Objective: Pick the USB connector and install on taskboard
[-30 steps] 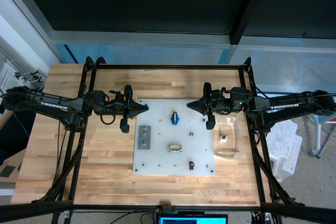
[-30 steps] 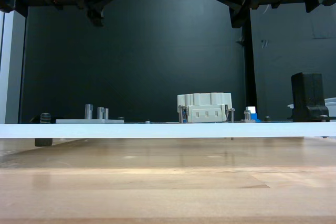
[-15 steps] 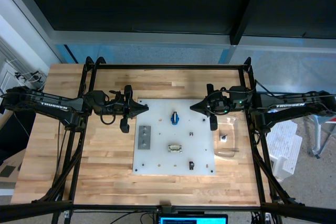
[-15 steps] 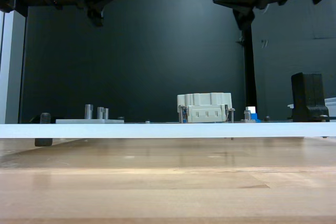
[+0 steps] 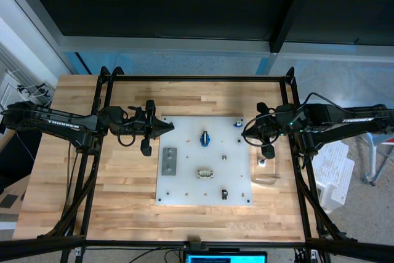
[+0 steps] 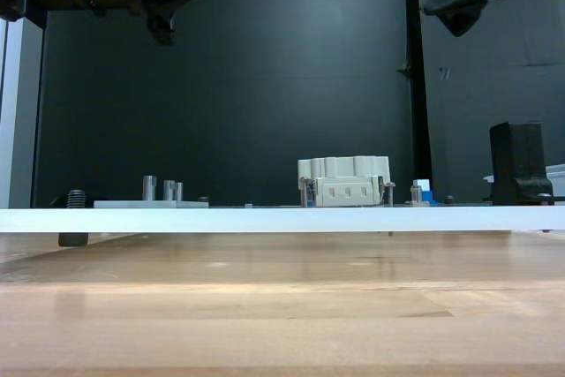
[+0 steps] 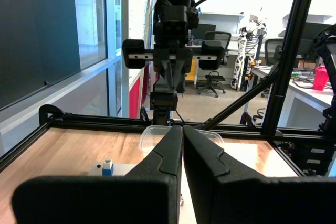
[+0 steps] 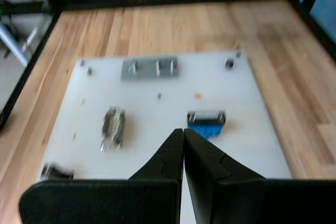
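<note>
USB connector (image 5: 262,162) perhaps tray (image 5: 271,174) speck; taskboard (image 8: 147,109) blurred.

Left gripper (image 5: 169,127): black, at the left edge of the white taskboard (image 5: 184,183). Right gripper (image 5: 245,133): black, over its right edge. Blue part (image 5: 204,138) lies ahead of the right jaws, grey plate (image 5: 168,161) beyond it. Table (image 5: 123,177): light wood, planked grain. Frame (image 5: 197,79): black.

Large flat white square taskboard (image 5: 184,183) lies level between left gripper (image 5: 170,127) and right gripper (image 5: 245,133), their closed jaws above its edges; small pale USB connector (image 5: 263,162) sits off the board, near the right jaws.
</note>
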`<act>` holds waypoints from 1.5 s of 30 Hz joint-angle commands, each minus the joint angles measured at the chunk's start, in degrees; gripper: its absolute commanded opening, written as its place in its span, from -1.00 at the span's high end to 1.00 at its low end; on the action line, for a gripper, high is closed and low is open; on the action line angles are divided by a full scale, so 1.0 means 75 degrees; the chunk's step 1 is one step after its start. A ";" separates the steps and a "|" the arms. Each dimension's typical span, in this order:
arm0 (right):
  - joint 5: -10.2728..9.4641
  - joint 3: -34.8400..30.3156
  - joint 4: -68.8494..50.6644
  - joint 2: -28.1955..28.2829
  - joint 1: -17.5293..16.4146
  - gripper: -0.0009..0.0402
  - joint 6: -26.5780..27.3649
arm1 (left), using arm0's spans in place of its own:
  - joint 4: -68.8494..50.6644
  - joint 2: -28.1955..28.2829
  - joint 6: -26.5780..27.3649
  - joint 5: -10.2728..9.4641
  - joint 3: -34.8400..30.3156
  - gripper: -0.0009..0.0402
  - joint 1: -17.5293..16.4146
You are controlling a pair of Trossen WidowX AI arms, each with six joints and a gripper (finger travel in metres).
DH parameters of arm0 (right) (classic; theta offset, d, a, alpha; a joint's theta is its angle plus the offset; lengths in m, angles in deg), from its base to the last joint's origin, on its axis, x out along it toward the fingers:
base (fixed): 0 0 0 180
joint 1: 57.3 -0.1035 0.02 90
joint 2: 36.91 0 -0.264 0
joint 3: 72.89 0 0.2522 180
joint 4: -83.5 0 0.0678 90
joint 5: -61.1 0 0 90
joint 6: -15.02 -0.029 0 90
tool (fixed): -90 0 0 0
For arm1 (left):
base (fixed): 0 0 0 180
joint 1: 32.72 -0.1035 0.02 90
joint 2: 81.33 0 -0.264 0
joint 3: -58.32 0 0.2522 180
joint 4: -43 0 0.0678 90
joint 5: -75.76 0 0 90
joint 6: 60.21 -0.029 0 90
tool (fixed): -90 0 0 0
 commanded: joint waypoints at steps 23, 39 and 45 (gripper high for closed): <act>0.1358 -0.0545 -0.4809 0.0023 -0.2949 0.96 -0.2871 | 0.0003 0.0003 -0.0003 0.0003 0.0000 0.96 -0.0003; 0.1215 -0.0137 -0.5056 0.0679 -0.3223 0.60 -0.3628 | 0.0003 0.0003 -0.0003 0.0003 0.0000 0.96 -0.0003; 0.1137 0.0195 -0.4570 0.0924 -0.3220 0.33 -0.3687 | 0.0003 0.0003 -0.0003 0.0003 0.0000 0.96 -0.0003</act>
